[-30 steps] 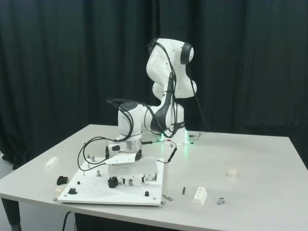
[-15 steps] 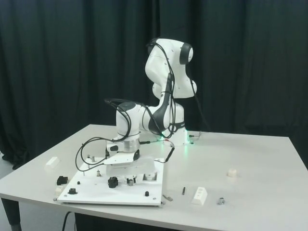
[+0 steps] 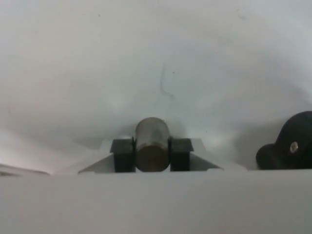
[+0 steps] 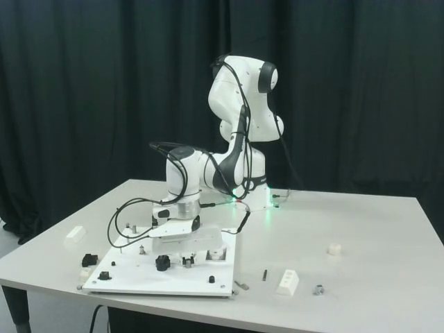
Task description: Remove round peg 4.
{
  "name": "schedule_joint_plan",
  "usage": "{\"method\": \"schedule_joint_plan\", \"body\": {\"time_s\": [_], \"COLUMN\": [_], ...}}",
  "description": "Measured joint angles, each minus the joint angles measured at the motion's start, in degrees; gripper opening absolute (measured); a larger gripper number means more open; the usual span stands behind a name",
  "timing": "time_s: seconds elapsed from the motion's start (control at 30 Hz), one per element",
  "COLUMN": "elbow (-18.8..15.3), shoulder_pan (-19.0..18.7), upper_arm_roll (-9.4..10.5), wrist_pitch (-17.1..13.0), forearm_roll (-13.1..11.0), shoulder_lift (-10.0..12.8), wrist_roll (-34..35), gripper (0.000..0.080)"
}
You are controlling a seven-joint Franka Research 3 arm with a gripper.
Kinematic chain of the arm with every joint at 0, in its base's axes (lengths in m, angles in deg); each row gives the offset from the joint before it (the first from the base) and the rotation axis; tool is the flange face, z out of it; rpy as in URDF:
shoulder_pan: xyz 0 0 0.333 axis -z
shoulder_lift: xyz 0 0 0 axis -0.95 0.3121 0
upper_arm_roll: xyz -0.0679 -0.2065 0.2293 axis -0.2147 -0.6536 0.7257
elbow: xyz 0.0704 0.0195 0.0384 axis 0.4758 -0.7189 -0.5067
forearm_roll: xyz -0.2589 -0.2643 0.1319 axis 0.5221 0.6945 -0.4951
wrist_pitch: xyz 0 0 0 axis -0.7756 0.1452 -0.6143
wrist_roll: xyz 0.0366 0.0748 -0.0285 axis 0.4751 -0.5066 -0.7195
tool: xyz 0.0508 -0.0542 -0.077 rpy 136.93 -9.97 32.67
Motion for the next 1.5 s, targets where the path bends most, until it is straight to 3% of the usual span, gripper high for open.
{"method": "schedule_joint_plan", "body": {"time_s": [1.0, 1.5], "elbow": [0.3, 0.3], "shoulder_pan": [0.1, 0.1], "upper_arm_roll": [-0.22, -0.12], "wrist_pitch": [1.9, 1.4], "forearm_roll": [0.0, -0.1], "shoulder_lift": [-1.2, -1.1], "wrist_roll": [0.0, 0.0], "gripper": [0.015, 0.015]}}
